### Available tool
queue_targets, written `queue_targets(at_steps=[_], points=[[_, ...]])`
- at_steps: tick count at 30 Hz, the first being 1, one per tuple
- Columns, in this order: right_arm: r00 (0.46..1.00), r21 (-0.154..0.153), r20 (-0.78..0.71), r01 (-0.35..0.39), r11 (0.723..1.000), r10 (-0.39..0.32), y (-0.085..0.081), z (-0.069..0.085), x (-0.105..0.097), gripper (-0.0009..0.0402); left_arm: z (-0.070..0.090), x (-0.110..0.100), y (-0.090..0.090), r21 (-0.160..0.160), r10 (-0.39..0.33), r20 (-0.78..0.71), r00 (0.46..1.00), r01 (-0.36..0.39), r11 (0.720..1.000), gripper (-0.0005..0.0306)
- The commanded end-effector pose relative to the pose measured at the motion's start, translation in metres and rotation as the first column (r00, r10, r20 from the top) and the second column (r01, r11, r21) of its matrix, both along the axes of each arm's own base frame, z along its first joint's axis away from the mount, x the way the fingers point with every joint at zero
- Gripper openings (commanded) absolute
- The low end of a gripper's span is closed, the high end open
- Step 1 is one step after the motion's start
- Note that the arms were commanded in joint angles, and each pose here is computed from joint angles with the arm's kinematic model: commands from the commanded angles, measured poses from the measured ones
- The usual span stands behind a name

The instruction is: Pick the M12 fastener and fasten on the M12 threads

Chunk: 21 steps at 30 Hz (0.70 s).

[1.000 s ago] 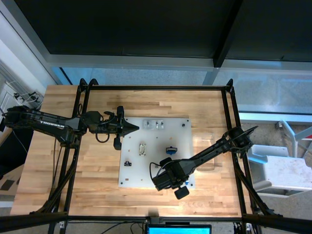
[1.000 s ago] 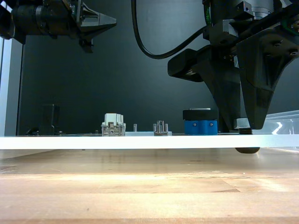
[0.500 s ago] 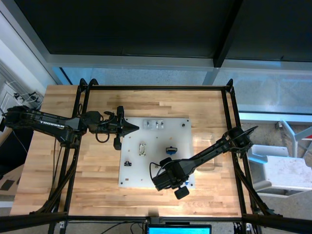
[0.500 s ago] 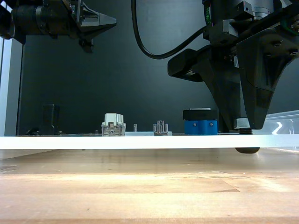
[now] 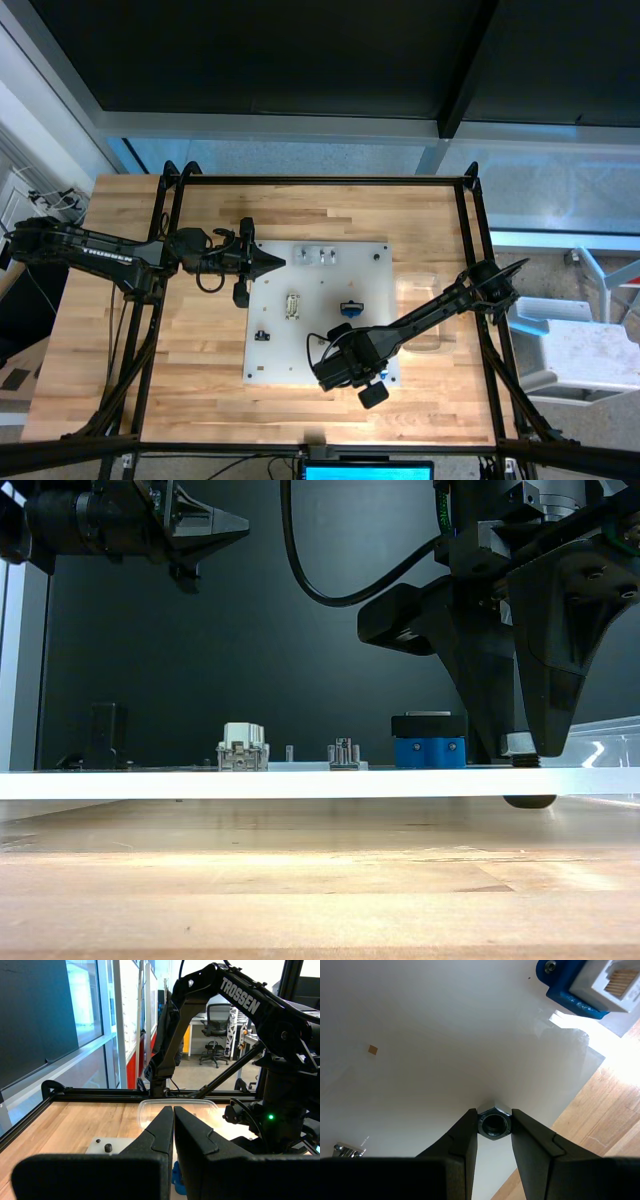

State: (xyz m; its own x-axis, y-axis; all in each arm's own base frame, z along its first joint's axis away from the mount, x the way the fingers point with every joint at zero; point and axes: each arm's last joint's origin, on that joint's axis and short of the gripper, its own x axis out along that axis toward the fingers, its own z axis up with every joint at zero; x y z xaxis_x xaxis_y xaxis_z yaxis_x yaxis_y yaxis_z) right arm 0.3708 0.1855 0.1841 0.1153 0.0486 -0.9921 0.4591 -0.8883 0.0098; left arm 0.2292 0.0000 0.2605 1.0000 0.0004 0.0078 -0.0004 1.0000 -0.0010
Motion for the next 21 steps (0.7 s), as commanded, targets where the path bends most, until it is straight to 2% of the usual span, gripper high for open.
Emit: queue_targets(at_steps=[1, 10, 17, 18, 21], points=[[1.000, 0.002, 0.006, -0.003, 1.000, 0.003, 0.000, 0.003, -0.001, 0.0085, 0.000, 0.000, 0.000, 0.000, 0.000, 0.000, 1.000, 0.000, 1.000, 0.0000], [1.000, 0.006, 0.014, -0.005, 1.000, 0.004, 0.000, 0.007, -0.001, 0.0159, 0.000, 0.000, 0.000, 0.000, 0.000, 0.000, 1.000, 0.000, 1.000, 0.0000], [0.999, 0.022, 0.025, -0.021, 1.000, 0.020, 0.004, 0.017, -0.007, 0.0174, 0.000, 0.000, 0.000, 0.000, 0.000, 0.000, 1.000, 0.000, 1.000, 0.0000], [0.999, 0.022, 0.029, -0.032, 0.999, 0.032, 0.004, 0.020, -0.008, 0.0173, 0.000, 0.000, 0.000, 0.000, 0.000, 0.000, 1.000, 0.000, 1.000, 0.0000], [0.989, 0.010, 0.047, -0.141, 0.990, 0.141, 0.003, 0.031, -0.013, 0.0170, 0.000, 0.000, 0.000, 0.000, 0.000, 0.000, 1.000, 0.000, 1.000, 0.0000]])
